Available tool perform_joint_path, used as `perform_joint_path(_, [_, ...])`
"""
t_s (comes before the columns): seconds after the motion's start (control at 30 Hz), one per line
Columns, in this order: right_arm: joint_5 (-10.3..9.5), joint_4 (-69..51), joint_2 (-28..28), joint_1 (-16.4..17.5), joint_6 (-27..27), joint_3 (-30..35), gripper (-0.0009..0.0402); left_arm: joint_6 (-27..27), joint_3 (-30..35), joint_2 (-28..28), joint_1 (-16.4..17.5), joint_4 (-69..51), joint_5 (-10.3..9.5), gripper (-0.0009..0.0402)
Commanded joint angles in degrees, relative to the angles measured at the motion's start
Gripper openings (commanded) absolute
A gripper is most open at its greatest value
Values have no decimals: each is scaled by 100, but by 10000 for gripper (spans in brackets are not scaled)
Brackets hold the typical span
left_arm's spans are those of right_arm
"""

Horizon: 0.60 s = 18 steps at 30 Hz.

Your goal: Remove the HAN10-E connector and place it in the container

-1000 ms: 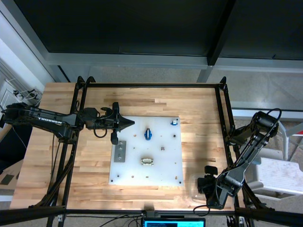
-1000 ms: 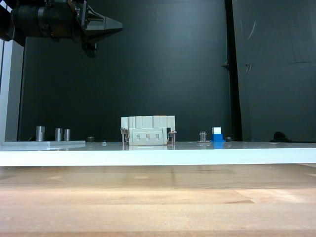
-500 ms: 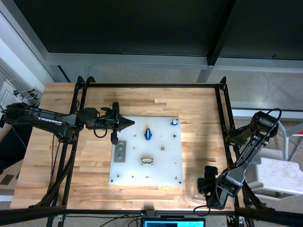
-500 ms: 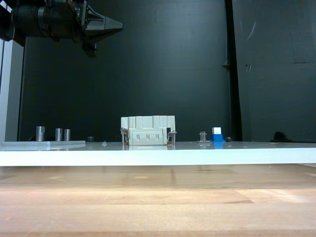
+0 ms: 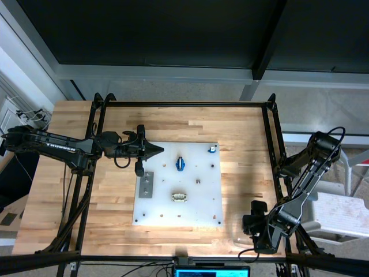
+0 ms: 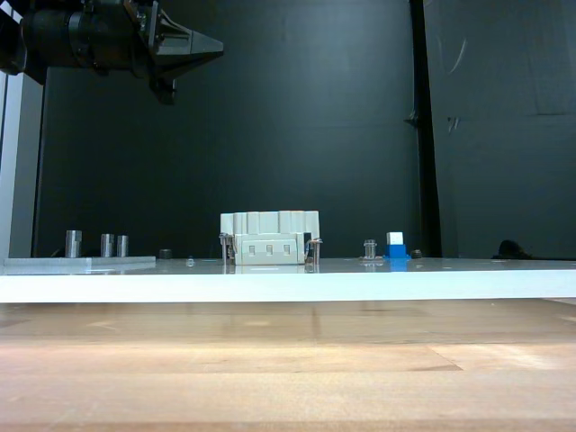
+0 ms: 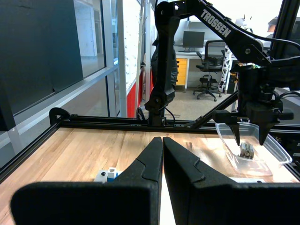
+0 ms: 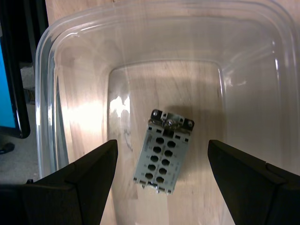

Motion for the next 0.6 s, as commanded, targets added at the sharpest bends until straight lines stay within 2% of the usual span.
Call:
perform_joint_path(0.03, [-31,-63,-111,11,57,9,270,0,2,0,2,0,2,0])
perform_joint_path(0.23, [-31,-527,-199,42,55,234,270,0,2,0,2,0,2,0])
perform_joint_path(0.6, [-33,-542,-225,74,66,258,270,0,2,0,2,2,2,0])
